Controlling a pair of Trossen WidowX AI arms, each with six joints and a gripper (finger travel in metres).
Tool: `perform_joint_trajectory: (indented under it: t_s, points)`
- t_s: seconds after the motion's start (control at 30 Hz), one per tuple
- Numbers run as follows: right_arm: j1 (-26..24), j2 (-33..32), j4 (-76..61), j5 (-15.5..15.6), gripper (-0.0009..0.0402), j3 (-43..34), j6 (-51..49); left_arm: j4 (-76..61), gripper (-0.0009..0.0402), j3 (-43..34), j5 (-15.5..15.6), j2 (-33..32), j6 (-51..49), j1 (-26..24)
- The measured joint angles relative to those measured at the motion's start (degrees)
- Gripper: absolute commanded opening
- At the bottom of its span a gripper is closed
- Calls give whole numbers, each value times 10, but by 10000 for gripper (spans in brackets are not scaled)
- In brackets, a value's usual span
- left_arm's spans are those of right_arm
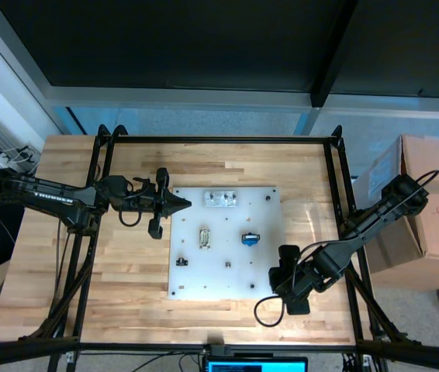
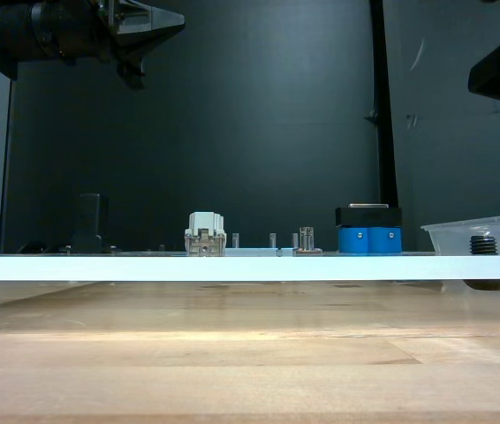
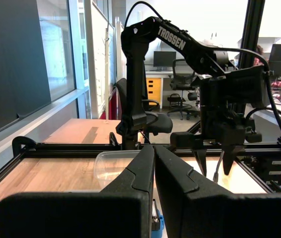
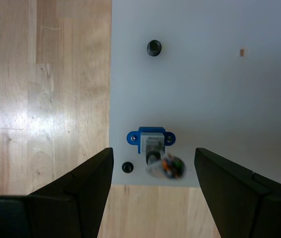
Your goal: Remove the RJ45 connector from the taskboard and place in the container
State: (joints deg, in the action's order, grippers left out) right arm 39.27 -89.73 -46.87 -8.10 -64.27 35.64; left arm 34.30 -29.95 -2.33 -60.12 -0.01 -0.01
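Right gripper [image 4: 154,152]: fingers spread wide with nothing between them, hanging high over the white taskboard [image 4: 205,89] and pointing straight down. Directly beneath it is the RJ45 connector [image 4: 163,165], a clear plug with coloured wires showing, lying flat and seated in its blue mount [image 4: 150,138] on the board, clear of both fingers. Just beside the mount is a small black screw head [image 4: 127,167]; farther off on the board is a black bolt [image 4: 154,48]. Clear plastic container [image 2: 484,228]: on the wooden table [image 4: 46,99] beside the board, near this gripper. Left gripper [image 1: 182,204]: fingers pressed together on nothing, held level and high over the board's opposite edge, pointing toward the right arm, well apart from the connector.
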Motion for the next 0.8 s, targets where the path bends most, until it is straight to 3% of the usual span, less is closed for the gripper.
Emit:
perform_joint_trajectory:
  t_s: [0.8]
  points:
    - [5,0,50,-15,208,39,-1,0,0,0,0,0,0,0]
